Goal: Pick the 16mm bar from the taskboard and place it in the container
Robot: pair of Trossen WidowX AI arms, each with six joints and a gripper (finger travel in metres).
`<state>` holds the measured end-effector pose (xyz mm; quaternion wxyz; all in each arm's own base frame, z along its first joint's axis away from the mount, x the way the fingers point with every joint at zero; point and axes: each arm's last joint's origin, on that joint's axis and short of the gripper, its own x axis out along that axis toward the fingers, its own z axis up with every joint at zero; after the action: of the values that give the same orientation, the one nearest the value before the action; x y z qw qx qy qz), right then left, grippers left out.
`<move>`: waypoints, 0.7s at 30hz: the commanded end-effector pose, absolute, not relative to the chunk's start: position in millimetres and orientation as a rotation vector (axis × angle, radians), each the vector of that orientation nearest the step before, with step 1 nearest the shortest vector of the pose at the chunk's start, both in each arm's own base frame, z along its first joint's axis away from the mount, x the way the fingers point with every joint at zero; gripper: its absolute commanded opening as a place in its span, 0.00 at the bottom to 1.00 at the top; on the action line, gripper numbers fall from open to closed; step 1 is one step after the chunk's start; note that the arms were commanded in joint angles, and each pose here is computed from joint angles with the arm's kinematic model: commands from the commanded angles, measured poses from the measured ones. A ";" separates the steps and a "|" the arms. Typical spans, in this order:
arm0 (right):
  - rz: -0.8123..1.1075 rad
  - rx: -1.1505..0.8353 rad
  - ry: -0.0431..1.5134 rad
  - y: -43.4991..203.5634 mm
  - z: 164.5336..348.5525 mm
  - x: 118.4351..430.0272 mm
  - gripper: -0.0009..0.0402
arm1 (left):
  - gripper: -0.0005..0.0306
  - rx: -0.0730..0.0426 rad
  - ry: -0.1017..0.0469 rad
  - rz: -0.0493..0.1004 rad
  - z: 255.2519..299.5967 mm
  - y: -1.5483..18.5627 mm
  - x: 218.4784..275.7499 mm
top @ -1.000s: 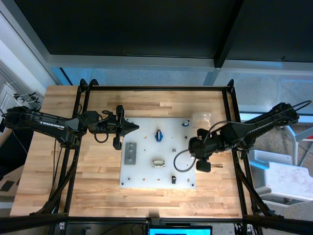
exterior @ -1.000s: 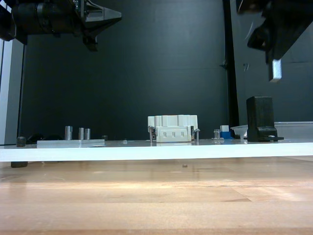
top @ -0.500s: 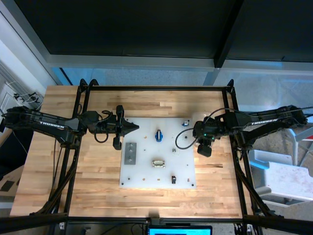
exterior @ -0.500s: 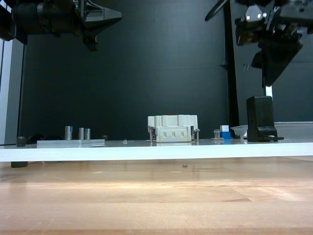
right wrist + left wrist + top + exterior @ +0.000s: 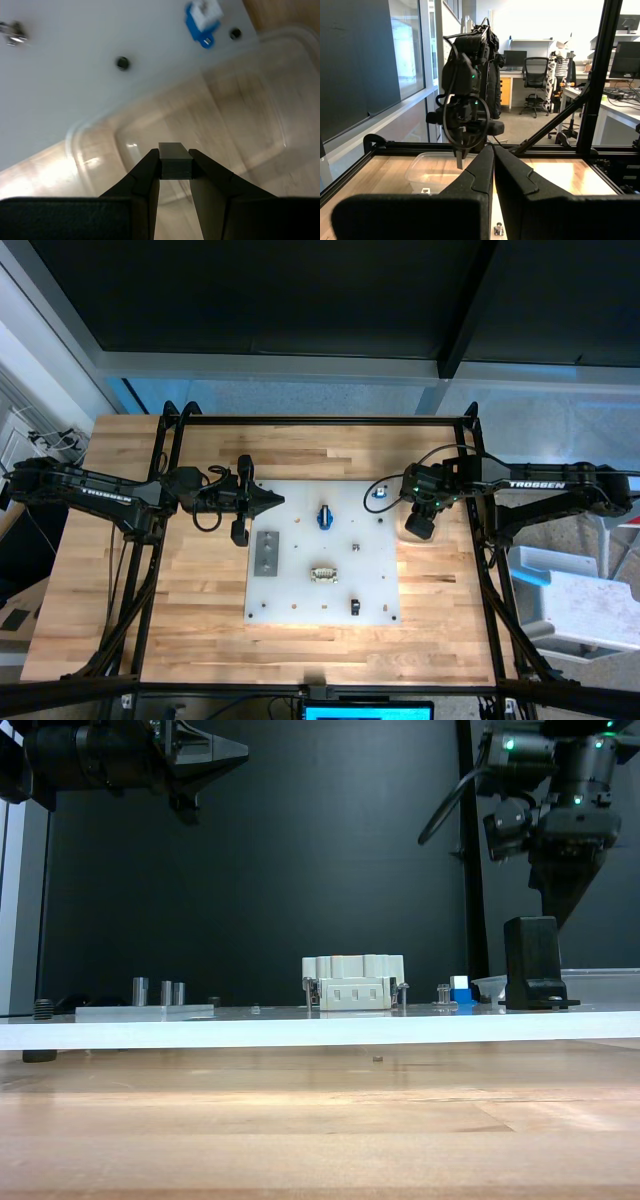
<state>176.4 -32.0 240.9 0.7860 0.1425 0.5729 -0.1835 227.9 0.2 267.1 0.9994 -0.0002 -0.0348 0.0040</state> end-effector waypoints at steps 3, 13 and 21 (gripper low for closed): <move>-0.435 0.326 1.263 -41.7 234.4 171.4 0.10 | 0.02 0.000 -0.070 0.008 267.2 0.2 227.9; -0.473 0.336 1.295 -49.2 232.8 166.2 0.10 | 0.02 0.000 -0.070 0.008 267.2 0.2 227.9; -0.466 0.328 1.298 -49.1 232.8 166.1 0.10 | 0.02 0.000 -0.070 0.008 267.2 0.2 227.9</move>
<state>165.9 -49.2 232.8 0.7590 0.1527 0.5953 -0.2151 227.8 0.2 267.2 0.9994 -0.0002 -0.0350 0.0038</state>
